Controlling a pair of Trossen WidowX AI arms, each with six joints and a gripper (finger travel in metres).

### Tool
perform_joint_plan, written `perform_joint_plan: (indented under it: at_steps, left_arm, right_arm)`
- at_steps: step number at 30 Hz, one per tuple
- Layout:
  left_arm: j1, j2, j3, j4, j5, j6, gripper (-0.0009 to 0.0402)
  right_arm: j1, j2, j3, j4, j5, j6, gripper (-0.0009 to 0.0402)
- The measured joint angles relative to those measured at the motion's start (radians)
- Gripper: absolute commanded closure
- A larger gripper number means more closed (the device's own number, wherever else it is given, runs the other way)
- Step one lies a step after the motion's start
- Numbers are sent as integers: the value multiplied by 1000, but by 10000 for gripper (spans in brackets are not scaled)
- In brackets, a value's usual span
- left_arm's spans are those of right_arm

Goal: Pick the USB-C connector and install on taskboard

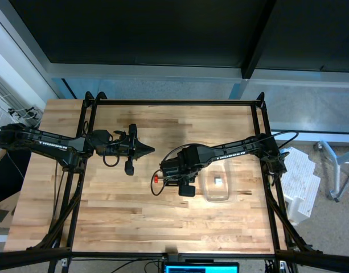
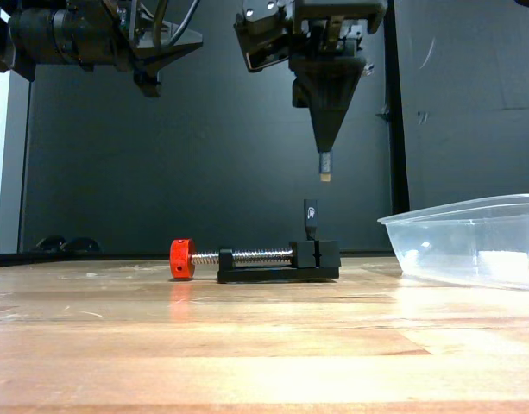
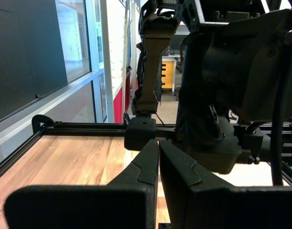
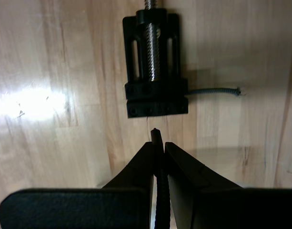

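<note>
1. Butcher-block wood forms the table, with a black frame around its edges and dark wall panels behind it
2. Over the middle of the table, the right gripper points straight down, well above the wood
3. Its fingers are pressed narrow onto the USB-C connector, a thin dark piece with a pale tip that sticks out just past the fingertips; a dark braided cord runs back from it between the fingers
4. Below that gripper the taskboard lies flat on the wood, a small black block with a silver threaded screw running along it
5. The upright pin on the block stands under the held connector and slightly to one side of it, with clear air between them
6. The red-orange knob sits at the end of the screw, farthest from the right gripper's tip
7. A thin dark cord lies on the wood, touching the block's end nearest the fingertips
8. On the side of the right gripper away from the knob sits a clear plastic tray, near the block but apart from it, with a small white cube inside
9. The left gripper hangs high, well apart from the board and beyond the knob from the right gripper; its fingers are closed together on nothing
</note>
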Motion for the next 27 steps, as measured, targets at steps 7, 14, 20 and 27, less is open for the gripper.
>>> perform_joint_plan:
  at_steps: [7, 14, 20, 27]
  left_arm:
    - [0, 0, 0, 0, 0, 0, 393]
    - [0, 0, 0, 0, 0, 0, 393]
    - [0, 0, 0, 0, 0, 0, 393]
    - [0, 0, 0, 0, 0, 0, 393]
  right_arm:
    - [-8, 4, 7, 21, 2, -13, 394]
    - [-8, 32, 12, 21, 12, -13, 394]
    - [-9, 50, 26, 19, 14, -14, 394]
    - [-9, 52, 29, 23, 15, -17, 394]
